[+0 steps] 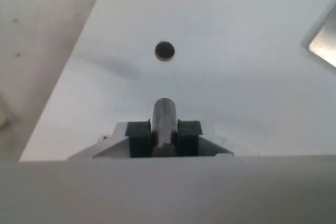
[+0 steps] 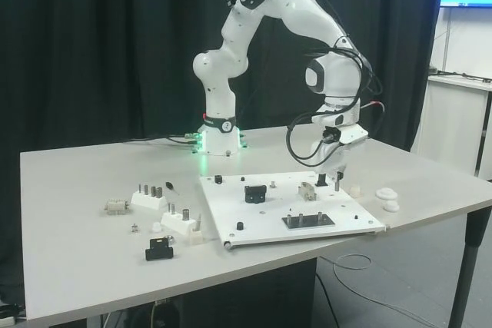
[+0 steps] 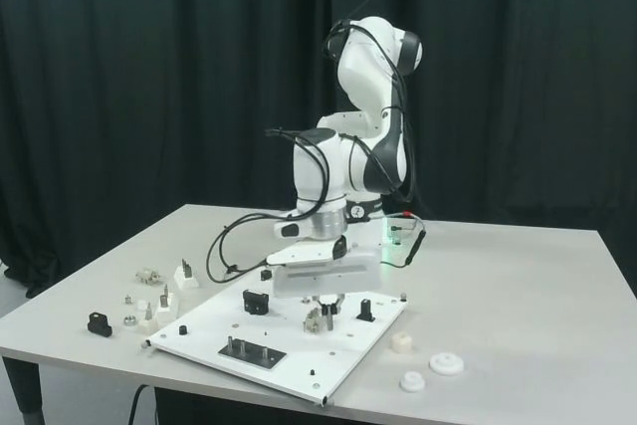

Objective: Insert round peg 3.

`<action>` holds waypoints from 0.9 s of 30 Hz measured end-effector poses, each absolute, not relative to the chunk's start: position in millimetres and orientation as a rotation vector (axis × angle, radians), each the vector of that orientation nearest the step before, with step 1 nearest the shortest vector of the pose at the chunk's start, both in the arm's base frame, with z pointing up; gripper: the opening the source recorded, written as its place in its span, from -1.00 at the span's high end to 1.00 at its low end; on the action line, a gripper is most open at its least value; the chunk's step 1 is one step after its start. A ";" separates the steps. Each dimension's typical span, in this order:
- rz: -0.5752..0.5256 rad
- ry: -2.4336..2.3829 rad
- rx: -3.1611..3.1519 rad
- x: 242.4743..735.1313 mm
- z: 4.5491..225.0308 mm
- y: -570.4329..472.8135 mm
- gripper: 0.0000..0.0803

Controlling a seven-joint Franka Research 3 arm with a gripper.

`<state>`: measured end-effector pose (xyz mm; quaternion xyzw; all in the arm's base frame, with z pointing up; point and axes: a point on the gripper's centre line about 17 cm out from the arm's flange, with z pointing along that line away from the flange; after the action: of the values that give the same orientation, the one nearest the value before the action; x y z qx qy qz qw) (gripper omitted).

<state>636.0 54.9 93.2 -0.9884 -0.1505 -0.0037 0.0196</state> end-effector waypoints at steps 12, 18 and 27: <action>-0.063 -0.471 -3.089 640.1 80.3 61.6 0.74; -0.081 -0.475 -3.096 643.6 75.0 63.3 0.74; -0.100 -0.485 -3.104 647.1 66.9 65.5 0.74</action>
<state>647.1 65.5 66.9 -0.9875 -0.1542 -0.0318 -0.0010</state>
